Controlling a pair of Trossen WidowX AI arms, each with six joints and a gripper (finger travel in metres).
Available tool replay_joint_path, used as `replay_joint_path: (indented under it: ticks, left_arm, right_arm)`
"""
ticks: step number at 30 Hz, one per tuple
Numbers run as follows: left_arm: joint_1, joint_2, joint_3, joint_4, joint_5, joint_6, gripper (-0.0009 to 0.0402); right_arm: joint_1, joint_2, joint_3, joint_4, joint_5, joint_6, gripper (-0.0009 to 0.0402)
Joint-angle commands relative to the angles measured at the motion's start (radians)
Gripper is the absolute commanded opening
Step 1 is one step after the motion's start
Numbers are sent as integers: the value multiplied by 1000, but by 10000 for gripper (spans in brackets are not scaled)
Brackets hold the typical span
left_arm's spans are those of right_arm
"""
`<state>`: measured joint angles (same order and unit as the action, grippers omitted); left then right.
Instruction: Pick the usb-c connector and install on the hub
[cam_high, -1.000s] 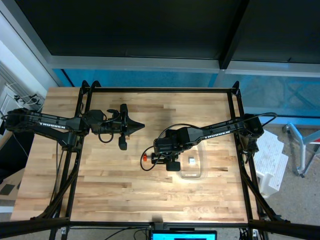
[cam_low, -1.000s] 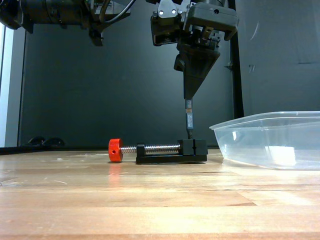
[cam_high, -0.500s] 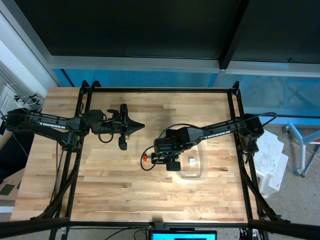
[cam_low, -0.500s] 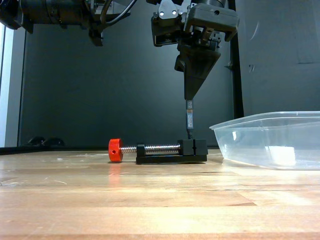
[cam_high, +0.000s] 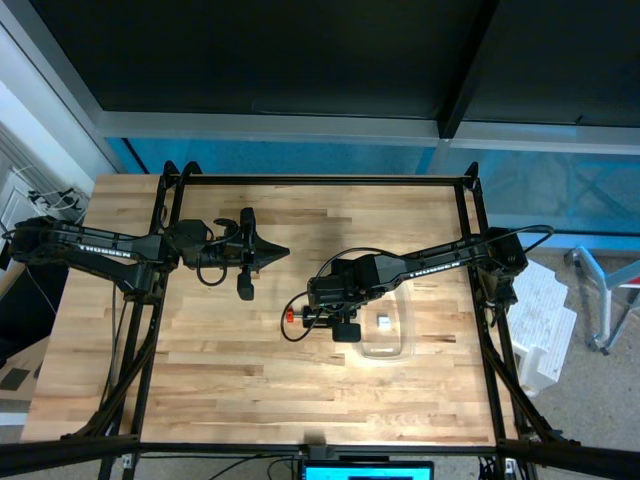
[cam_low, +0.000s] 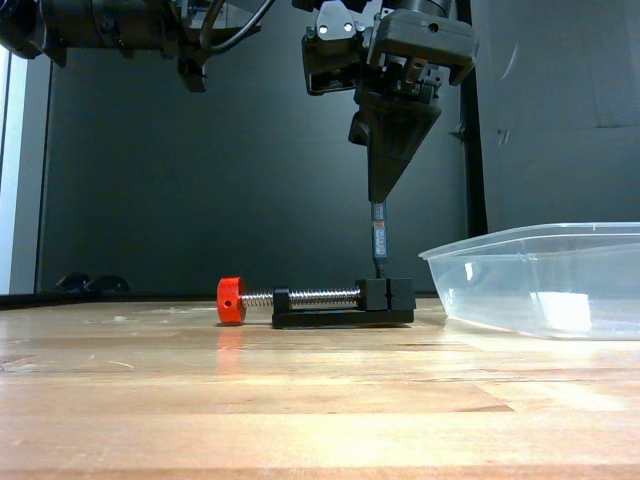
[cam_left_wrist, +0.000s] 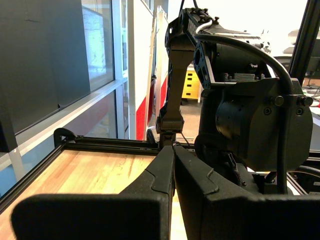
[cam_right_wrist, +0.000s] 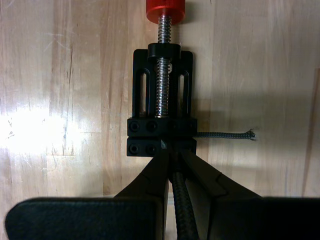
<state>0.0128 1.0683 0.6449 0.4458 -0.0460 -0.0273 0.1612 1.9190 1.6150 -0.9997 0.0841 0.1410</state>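
Note:
The hub (cam_low: 340, 302) is a small black block with an orange-red knob (cam_low: 230, 300) and a threaded stem, lying on the wooden table. It also shows from above, hub (cam_high: 322, 318), and close up, hub (cam_right_wrist: 162, 117). My right gripper (cam_low: 378, 198) hangs straight over the block's far end, shut on the usb-c connector (cam_low: 378, 240). The grey connector stands upright with its lower tip at the hub's top. In the right wrist view the right gripper (cam_right_wrist: 171, 151) pinches it at the block's edge. My left gripper (cam_high: 284, 252) is parked at the back left, fingers (cam_left_wrist: 165, 167) shut and empty.
A clear plastic tray (cam_low: 540, 285) stands just right of the hub, and a small white piece (cam_high: 383, 321) lies inside it. A short braided cord (cam_right_wrist: 222, 134) lies on the wood beside the block. A black frame (cam_high: 320, 181) runs around the table.

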Motion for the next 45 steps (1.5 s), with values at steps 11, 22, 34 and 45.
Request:
replay_joint_path:
  ticks: [11,22,34,45]
  left_arm:
    - [0,0,0,0,0,0,0]
    - [0,0,0,0,0,0,0]
    - [0,0,0,0,0,0,0]
    - [0,0,0,0,0,0,0]
  right_arm:
    - [0,2,-33,42,-6,2,2]
    - [0,2,-68,71,-6,3,2]
    - [0,2,-70,75,-6,3,2]
    - [0,1,-70,75,-6,7,2]
